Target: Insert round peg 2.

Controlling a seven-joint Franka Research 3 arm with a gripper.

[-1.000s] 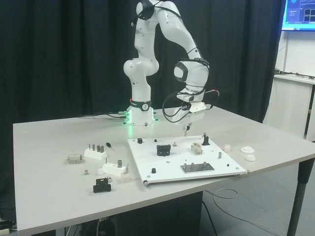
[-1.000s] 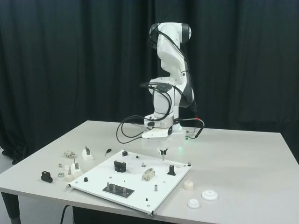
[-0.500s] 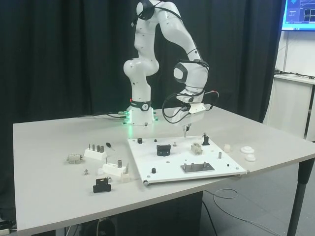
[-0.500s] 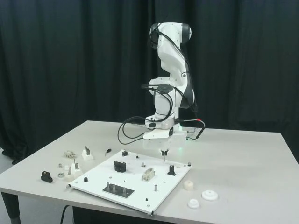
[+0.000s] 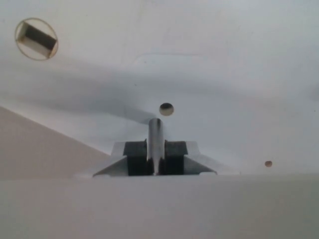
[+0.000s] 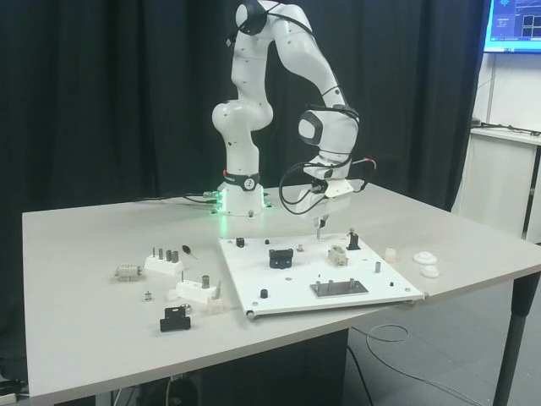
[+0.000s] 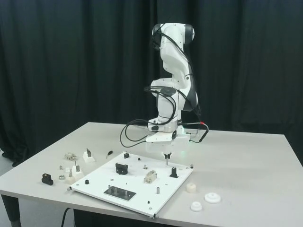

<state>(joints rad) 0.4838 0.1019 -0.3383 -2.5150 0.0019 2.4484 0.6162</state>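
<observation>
- Wrist view: no brand, label or writing can be read on anything; a screen (image 6: 514, 25) in the room's corner shows only marks too small to read.
- Wrist view: the pincer (image 5: 155, 158) is closed on round peg 2 (image 5: 155, 139), a slim grey metal pin clamped upright between its black pads (image 5: 135, 155).
- The peg's tip hangs just beside a small round hole (image 5: 166, 108) in the white board (image 5: 224, 74), not in it.
- First room view: the white arm (image 6: 254, 110) rises from its base, folds over at the top and reaches down, its wrist pointing straight down over the board's far edge (image 6: 287, 238).
- Second room view: the pincer (image 7: 166, 155) hovers low above the board (image 7: 137, 182), which lies flat on the grey tabletop (image 7: 246, 165).
</observation>
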